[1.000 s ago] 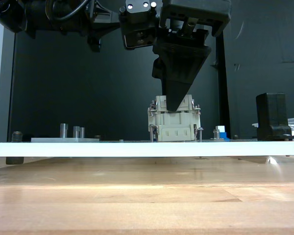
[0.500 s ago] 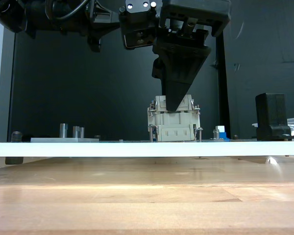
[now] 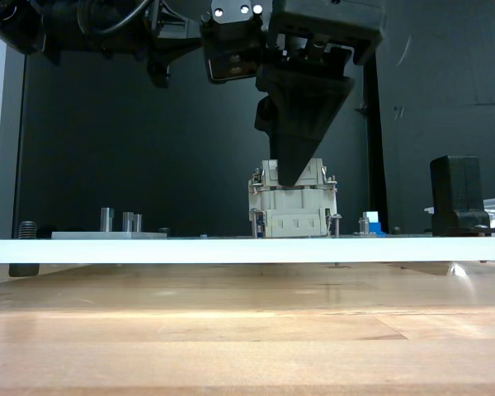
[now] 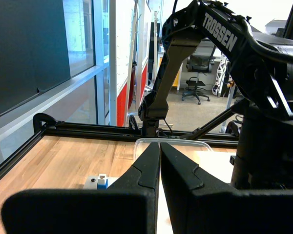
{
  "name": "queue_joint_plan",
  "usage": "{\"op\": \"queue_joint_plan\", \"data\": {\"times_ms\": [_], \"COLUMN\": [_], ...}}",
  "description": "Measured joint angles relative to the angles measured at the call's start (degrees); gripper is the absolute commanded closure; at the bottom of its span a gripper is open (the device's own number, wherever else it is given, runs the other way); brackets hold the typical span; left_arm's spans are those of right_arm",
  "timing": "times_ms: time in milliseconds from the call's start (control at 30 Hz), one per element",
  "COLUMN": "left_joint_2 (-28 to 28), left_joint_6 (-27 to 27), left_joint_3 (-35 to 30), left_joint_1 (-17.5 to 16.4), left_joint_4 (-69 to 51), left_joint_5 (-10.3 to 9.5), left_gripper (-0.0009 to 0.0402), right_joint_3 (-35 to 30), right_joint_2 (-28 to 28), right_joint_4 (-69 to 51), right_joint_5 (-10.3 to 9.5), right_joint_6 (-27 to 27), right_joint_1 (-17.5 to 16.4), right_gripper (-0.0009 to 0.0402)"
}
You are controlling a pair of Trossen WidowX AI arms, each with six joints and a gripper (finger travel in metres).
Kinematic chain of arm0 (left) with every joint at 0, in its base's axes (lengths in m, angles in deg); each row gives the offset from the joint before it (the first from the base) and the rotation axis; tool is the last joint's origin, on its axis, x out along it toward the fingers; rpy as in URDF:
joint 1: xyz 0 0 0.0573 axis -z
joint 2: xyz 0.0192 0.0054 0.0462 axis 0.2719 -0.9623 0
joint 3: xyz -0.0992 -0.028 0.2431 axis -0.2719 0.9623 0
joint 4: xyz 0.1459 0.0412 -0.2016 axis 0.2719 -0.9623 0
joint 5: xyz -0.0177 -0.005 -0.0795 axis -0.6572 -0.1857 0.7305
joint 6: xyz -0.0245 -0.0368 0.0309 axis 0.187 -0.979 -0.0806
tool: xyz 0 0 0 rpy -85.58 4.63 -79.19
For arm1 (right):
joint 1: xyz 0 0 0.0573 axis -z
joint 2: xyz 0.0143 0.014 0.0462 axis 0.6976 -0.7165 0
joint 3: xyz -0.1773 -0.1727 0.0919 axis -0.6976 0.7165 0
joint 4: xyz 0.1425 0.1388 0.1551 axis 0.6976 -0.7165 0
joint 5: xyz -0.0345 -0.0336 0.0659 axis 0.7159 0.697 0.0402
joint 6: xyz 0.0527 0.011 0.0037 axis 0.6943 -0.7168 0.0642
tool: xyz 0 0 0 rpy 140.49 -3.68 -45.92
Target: Pick the HAN10E connector and install on the hub
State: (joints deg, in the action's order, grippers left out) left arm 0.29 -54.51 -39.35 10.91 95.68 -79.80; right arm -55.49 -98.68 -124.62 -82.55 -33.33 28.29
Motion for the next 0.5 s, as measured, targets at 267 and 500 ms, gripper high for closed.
{"op": "queue_joint_plan", "data": {"times_ms": [267, 500], "left_joint_2": [0.0, 0.0], "left_joint_6": [0.0, 0.0], "left_joint_3": [0.0, 0.0], "left_joint_1": [0.0, 0.0], "left_joint_4": [0.0, 0.0], "left_joint_5": [0.00, 0.00], "left_gripper": [0.0393, 0.0393], "right_joint_3": [0.0, 1.2], "right_joint_2": [1.8, 5.2], "right_joint_4": [0.0, -0.1], "right_joint_5": [0.00, 1.27], "right_joint_6": [1.0, 1.0], "right_joint_1": [0.0, 0.0], "right_gripper": [0.0074, 0.0060]}}
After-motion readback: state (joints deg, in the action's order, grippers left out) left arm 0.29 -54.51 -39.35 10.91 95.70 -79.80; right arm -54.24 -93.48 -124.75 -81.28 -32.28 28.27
